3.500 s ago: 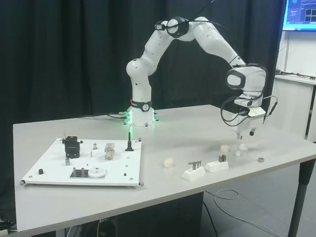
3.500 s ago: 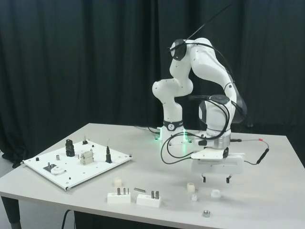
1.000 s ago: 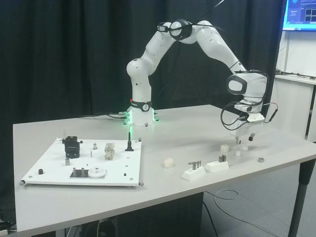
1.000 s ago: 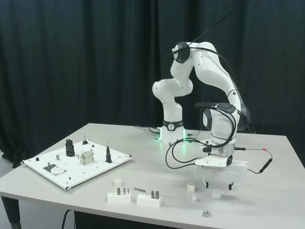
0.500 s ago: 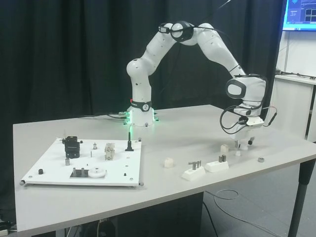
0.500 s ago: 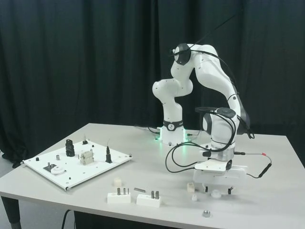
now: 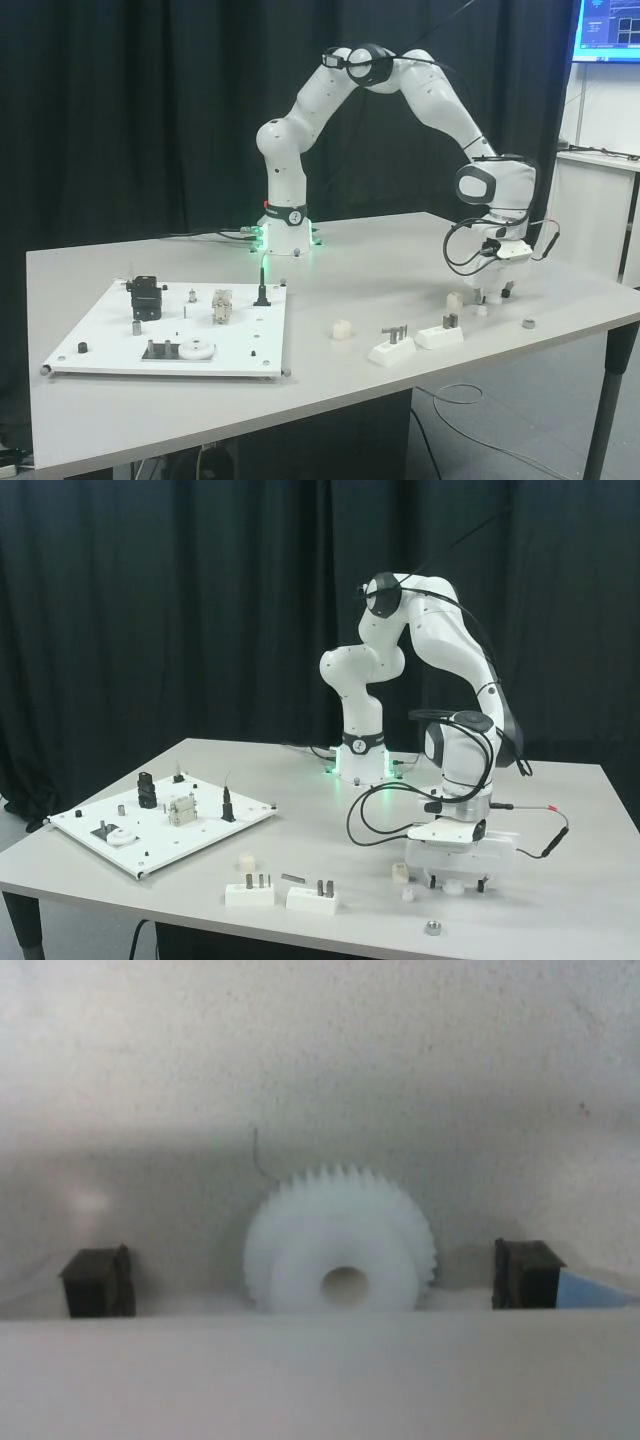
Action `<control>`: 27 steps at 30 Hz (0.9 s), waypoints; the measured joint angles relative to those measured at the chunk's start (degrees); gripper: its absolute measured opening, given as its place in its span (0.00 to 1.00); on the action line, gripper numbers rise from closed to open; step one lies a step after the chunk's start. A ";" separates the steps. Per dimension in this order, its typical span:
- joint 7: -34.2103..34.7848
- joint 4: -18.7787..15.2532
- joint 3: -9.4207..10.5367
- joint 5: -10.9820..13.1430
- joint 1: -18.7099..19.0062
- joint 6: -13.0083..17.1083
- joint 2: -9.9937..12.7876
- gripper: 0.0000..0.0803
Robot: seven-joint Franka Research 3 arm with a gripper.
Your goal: Pick medium gear.
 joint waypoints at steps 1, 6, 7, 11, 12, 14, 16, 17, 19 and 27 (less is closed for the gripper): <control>0.06 0.00 0.02 0.01 -0.01 0.07 0.01 1.00; 0.66 -0.01 0.22 0.04 -0.14 0.72 0.08 1.00; 0.66 -0.01 0.27 0.04 -0.17 0.85 0.10 1.00; 0.66 -0.02 0.45 0.04 -0.26 1.24 0.15 0.86; 0.66 -0.02 0.47 0.04 -0.28 1.32 0.16 0.86; 0.66 -0.03 0.50 0.04 -0.32 1.45 0.18 0.86; 0.66 -0.03 0.50 0.04 -0.35 1.58 0.19 0.86; 0.66 -0.04 0.50 0.04 -0.38 1.63 0.20 0.86; 0.66 -0.05 0.51 0.04 -0.44 1.65 0.19 0.49; 0.66 -0.04 0.51 0.05 -0.67 1.66 0.11 0.50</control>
